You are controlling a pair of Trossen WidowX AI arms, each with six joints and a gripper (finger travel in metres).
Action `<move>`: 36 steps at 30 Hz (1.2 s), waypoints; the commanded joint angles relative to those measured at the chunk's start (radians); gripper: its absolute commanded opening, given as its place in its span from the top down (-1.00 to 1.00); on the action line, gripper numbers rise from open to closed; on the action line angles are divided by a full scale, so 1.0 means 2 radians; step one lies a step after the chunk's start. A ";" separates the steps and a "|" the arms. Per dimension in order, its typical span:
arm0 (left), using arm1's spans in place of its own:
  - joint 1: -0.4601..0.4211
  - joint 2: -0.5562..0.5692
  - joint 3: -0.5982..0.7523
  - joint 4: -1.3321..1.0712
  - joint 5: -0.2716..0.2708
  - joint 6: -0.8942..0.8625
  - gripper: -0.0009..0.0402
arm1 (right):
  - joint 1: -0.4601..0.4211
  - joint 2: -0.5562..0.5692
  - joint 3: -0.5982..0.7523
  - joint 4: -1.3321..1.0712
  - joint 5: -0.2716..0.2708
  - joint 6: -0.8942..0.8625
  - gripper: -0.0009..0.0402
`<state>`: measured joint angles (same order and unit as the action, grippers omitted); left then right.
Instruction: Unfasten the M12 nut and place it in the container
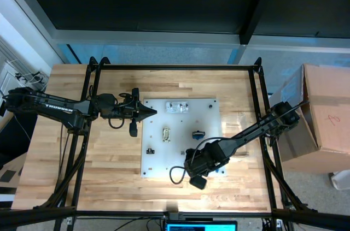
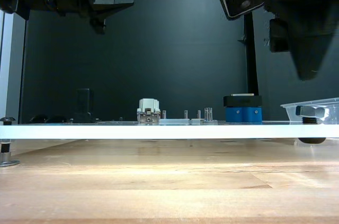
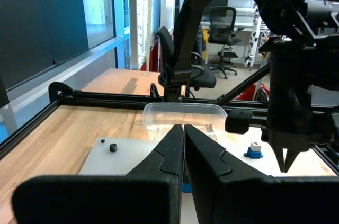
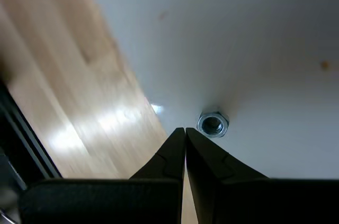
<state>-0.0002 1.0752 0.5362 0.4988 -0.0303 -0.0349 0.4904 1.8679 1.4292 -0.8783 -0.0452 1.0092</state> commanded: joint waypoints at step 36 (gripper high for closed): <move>0.000 0.000 0.000 0.000 0.000 0.000 0.96 | 0.002 0.051 0.002 0.007 0.039 0.352 0.13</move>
<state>-0.0002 1.0752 0.5362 0.4992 -0.0303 -0.0349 0.4965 1.9701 1.4334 -0.8761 0.0162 1.7069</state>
